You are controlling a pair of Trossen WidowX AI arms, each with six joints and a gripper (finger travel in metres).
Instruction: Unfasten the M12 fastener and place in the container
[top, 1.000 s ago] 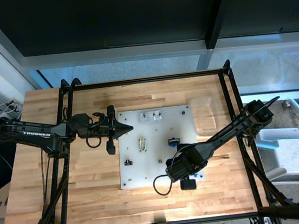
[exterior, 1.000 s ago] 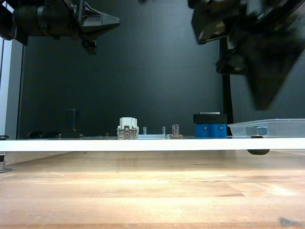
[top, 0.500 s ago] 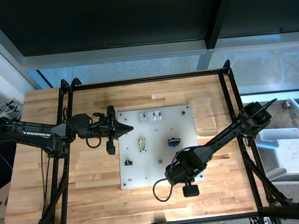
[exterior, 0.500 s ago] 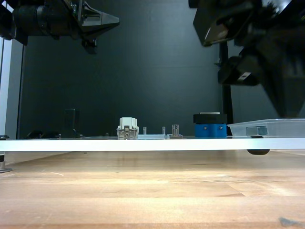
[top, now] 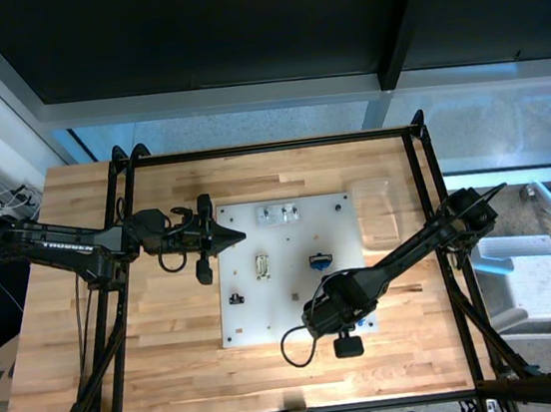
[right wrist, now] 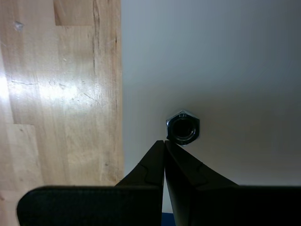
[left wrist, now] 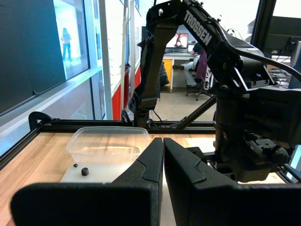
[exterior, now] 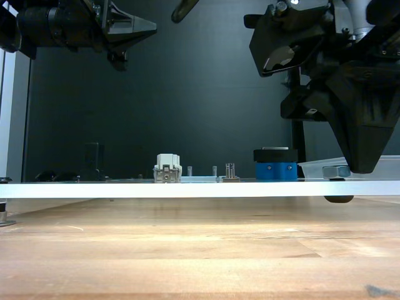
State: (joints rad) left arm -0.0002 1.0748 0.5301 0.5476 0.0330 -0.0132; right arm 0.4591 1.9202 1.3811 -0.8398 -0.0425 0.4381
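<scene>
Evidently the right gripper [right wrist: 164,142] hangs over the board's [top: 268,307] near right edge, jaws pressed together on nothing, tips just short of the M12 fastener [exterior: 336,170] on its stud [right wrist: 183,129] (dark core showing); it should open, straddle the flats, then turn. Farther off the container [top: 378,215] looks empty, the left gripper [top: 229,237] hovers at the board's left edge, jaws closed, and the right arm [left wrist: 202,26] reads "TROSSEN".

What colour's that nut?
Silver nut; right wrist view, by right gripper. Left gripper hovers at board's left edge.
</scene>
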